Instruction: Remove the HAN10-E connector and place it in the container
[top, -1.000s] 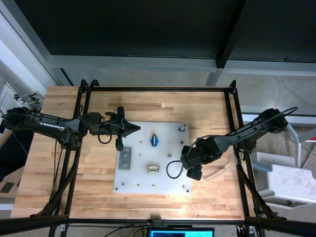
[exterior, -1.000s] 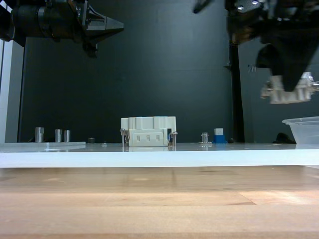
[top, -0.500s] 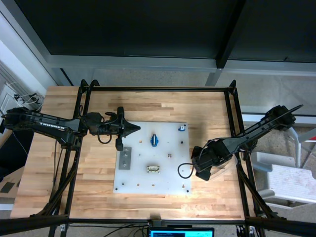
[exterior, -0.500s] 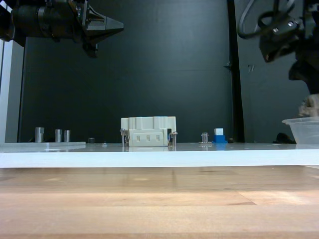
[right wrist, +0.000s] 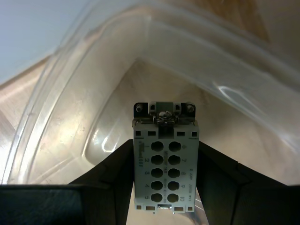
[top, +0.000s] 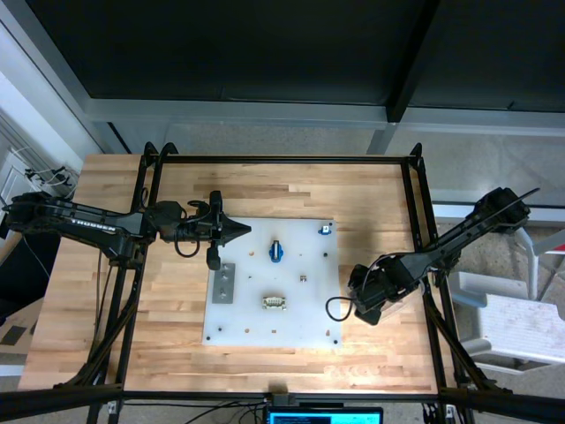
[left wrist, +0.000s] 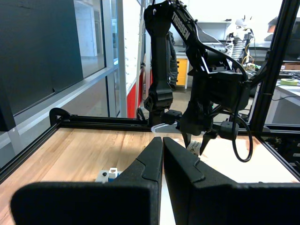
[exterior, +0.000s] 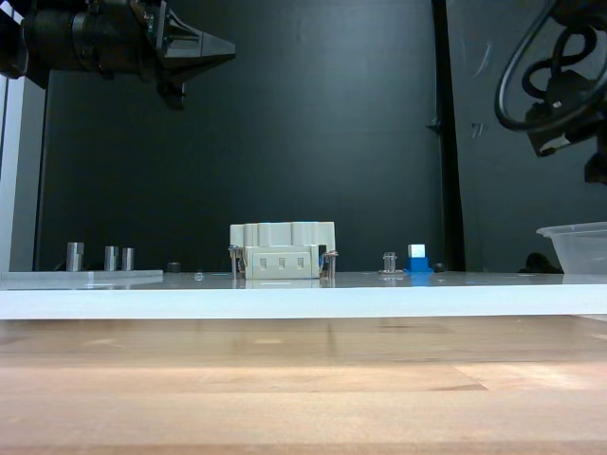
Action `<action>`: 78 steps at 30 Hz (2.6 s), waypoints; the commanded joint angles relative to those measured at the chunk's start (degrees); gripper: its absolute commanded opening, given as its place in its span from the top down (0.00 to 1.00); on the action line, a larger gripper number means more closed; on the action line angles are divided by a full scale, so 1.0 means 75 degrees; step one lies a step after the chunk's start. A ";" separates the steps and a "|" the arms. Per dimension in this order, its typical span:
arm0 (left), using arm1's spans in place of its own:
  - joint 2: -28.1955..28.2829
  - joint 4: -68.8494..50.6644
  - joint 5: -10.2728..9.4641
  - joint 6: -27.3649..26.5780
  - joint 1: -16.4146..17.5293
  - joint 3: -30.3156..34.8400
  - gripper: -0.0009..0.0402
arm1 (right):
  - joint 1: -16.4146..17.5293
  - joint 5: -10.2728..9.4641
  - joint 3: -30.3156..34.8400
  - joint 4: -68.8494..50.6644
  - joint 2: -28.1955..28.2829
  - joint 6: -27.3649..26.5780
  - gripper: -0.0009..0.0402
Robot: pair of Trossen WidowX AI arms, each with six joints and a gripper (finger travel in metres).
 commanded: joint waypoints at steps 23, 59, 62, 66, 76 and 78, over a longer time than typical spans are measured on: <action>0.0003 0.0000 0.0003 0.0000 0.0003 0.0003 0.98 | 0.0111 0.0015 -0.0402 0.0577 0.0009 0.0169 0.59; 0.0003 0.0000 0.0003 0.0000 0.0003 0.0003 0.98 | 0.0213 0.0006 0.0973 -0.1343 -0.0638 0.0169 0.31; 0.0003 0.0000 0.0003 0.0000 0.0003 0.0003 0.98 | 0.0221 0.0006 0.1029 -0.1489 -0.0644 0.0169 0.31; 0.0003 0.0000 0.0003 0.0000 0.0003 0.0003 0.98 | 0.0236 0.0009 0.1023 -0.1489 -0.0644 0.0175 0.31; 0.0003 0.0000 0.0003 0.0000 0.0003 0.0003 0.98 | 0.0251 0.0003 0.0962 -0.1489 -0.0641 0.0181 0.31; 0.0006 0.0000 0.0003 0.0000 0.0003 0.0003 0.98 | 0.0251 0.0003 0.0962 -0.1478 -0.0641 0.0169 0.31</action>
